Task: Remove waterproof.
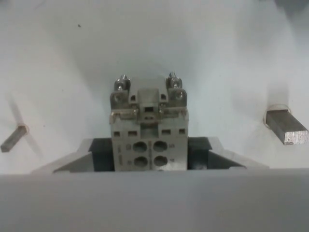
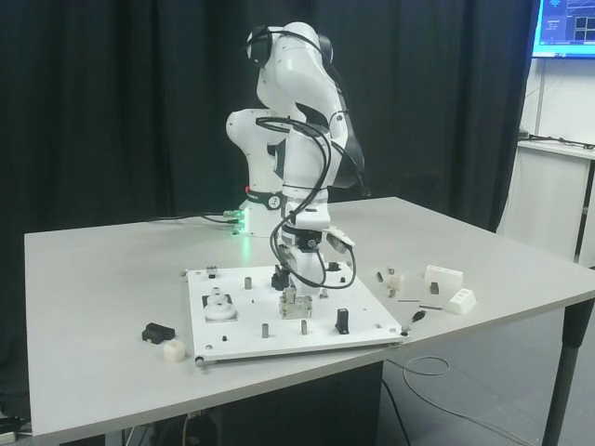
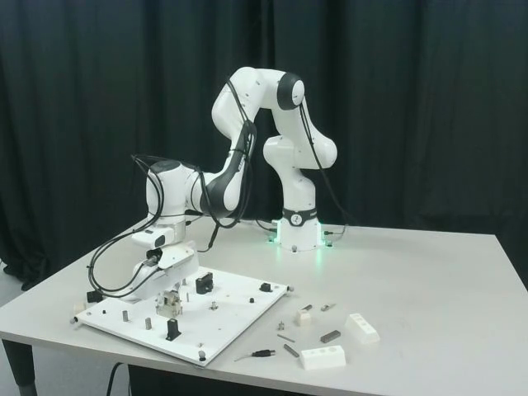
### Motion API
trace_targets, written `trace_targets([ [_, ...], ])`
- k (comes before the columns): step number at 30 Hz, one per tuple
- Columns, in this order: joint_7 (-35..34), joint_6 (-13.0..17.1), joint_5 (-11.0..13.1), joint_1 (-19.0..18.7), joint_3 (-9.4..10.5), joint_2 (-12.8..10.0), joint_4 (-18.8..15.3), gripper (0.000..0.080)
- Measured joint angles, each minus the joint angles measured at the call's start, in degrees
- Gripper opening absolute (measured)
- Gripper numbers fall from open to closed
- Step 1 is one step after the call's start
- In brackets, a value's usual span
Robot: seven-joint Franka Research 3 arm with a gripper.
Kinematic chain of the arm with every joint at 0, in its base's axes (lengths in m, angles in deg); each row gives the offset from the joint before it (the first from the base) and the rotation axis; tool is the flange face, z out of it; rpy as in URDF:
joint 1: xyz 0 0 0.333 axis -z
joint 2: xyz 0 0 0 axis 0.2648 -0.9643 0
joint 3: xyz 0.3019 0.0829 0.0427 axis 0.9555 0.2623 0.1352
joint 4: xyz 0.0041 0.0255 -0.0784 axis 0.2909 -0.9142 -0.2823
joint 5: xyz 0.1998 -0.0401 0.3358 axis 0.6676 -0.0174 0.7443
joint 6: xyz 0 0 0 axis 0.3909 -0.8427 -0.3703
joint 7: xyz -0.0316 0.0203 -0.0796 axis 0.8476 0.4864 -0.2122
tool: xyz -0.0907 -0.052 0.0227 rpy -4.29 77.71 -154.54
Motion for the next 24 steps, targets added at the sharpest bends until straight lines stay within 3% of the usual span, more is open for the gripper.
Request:
trace_targets([
  [24, 0.0, -1.46, 0.0, 0.0, -0.1, -0.01, 0.82, 0.031],
])
